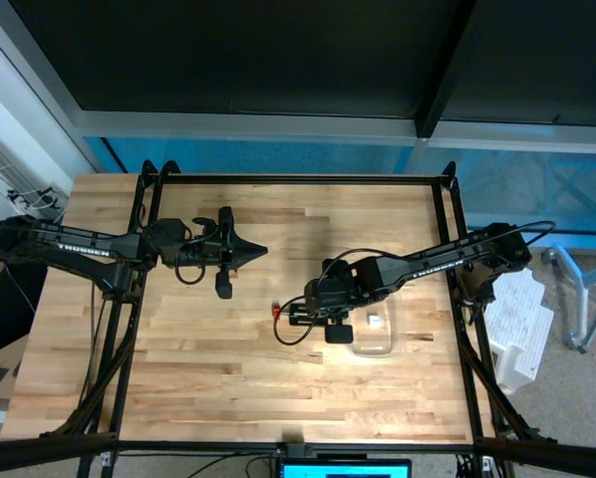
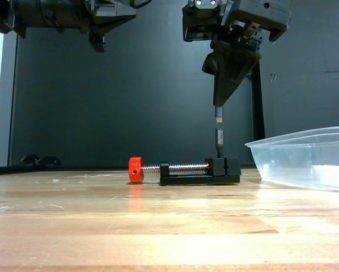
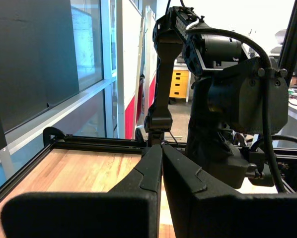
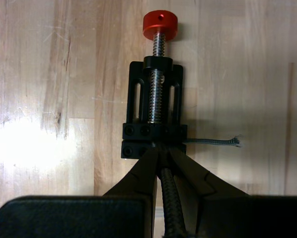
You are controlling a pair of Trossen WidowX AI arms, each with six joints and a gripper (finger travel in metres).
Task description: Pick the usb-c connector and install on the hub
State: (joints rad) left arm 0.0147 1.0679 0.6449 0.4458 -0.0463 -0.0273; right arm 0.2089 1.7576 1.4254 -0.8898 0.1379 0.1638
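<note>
Nearest the table's (image 2: pixel 158 226) front edge sits the one clear plastic tray (image 2: pixel 305 154), with a single small whitish square bit (image 1: pixel 374 321) inside it. Just beside the tray lies the one hub (image 2: pixel 198 173), flat on the wood, its one red knob (image 2: pixel 136 169) pointing away from the tray. Directly above the hub's block end hangs the right gripper (image 2: pixel 217 106), pointing straight down. Its fingers are pinched narrow on the top of the one usb-c connector (image 2: pixel 219 139), which stands upright with its lower end meeting the block. Whether it is seated cannot be told. A braided cable (image 4: pixel 169 208) runs back between the fingers, and a thin dark cord (image 4: pixel 213 141) with a frayed tip sticks out sideways from the hub. Further off, well apart and raised high, the left gripper (image 1: pixel 261 251) is parked, its fingers pressed together on nothing. The likely trouble is misalignment: if the connector is a little off the opening, a downward push could tilt it in the pinch or slide the loose hub across the wood. The cable's pull could also draw the connector back out when the fingers let go.
</note>
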